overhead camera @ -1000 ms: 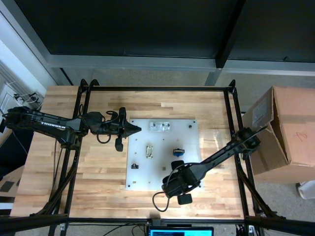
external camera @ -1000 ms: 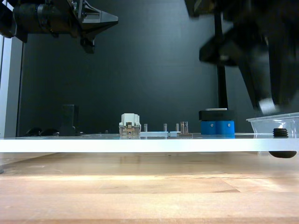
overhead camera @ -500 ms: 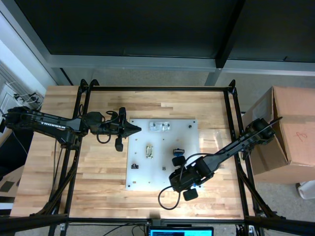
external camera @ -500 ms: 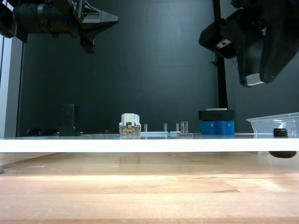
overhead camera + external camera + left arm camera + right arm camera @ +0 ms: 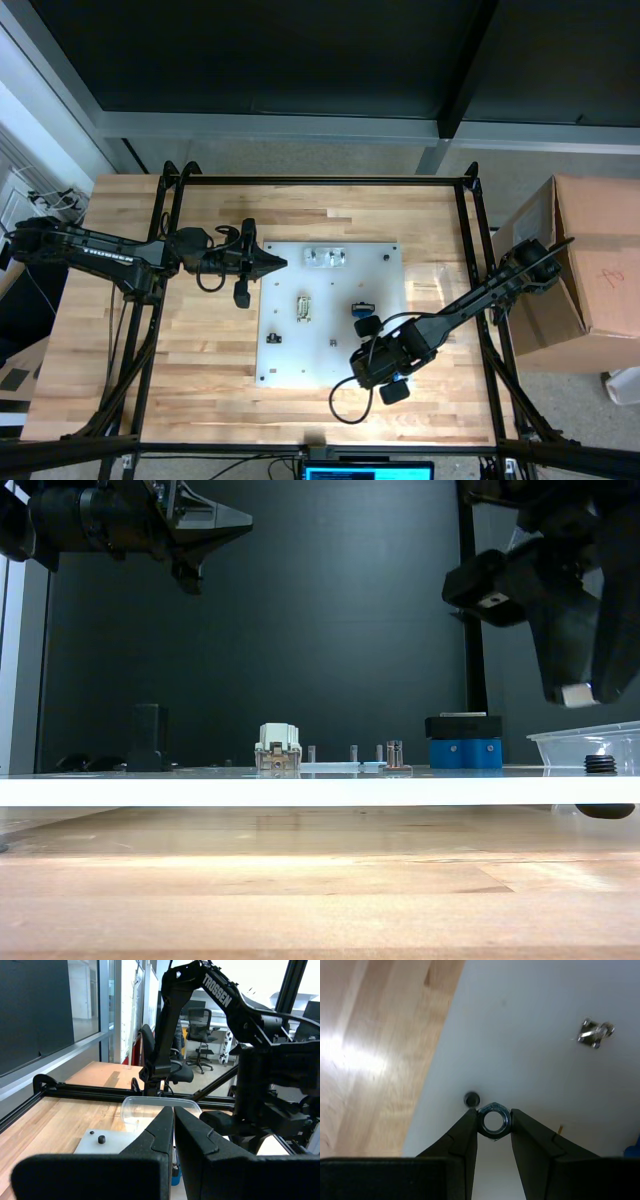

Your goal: Pick the M12 nut and place it on its threads and fasten

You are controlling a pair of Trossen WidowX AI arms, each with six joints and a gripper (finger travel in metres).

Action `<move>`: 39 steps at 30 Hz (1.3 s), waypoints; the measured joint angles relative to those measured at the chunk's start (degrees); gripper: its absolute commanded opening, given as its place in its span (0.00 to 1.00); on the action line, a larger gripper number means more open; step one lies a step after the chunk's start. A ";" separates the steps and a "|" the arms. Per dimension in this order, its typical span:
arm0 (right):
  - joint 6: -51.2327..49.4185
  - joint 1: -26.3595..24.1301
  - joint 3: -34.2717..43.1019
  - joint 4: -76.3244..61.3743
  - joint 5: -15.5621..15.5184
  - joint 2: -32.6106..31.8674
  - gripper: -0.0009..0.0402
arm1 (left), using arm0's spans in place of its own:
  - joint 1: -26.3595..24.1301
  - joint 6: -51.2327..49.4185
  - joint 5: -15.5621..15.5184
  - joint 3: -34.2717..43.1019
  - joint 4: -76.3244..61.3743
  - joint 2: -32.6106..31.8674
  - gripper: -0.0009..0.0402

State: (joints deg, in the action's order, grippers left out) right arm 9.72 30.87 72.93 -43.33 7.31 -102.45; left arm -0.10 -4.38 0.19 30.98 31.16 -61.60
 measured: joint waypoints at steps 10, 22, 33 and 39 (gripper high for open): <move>-1.27 -0.07 -3.76 1.86 0.00 -0.13 0.04 | 0.00 0.00 -0.02 0.02 0.02 0.00 0.02; -1.14 0.63 -1.97 2.80 -0.02 -0.48 0.04 | 0.00 0.00 -0.02 0.02 0.00 0.02 0.02; 0.02 1.46 -1.51 4.37 -2.56 -3.02 0.04 | 0.00 0.00 0.00 0.02 0.02 0.00 0.02; -0.04 1.40 -1.57 4.15 -2.45 -3.04 0.04 | 0.00 0.00 0.00 0.02 0.02 0.00 0.02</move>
State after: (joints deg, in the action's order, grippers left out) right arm 9.67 32.27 71.35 -39.18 4.86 -105.49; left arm -0.10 -4.38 0.19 31.00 31.18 -61.60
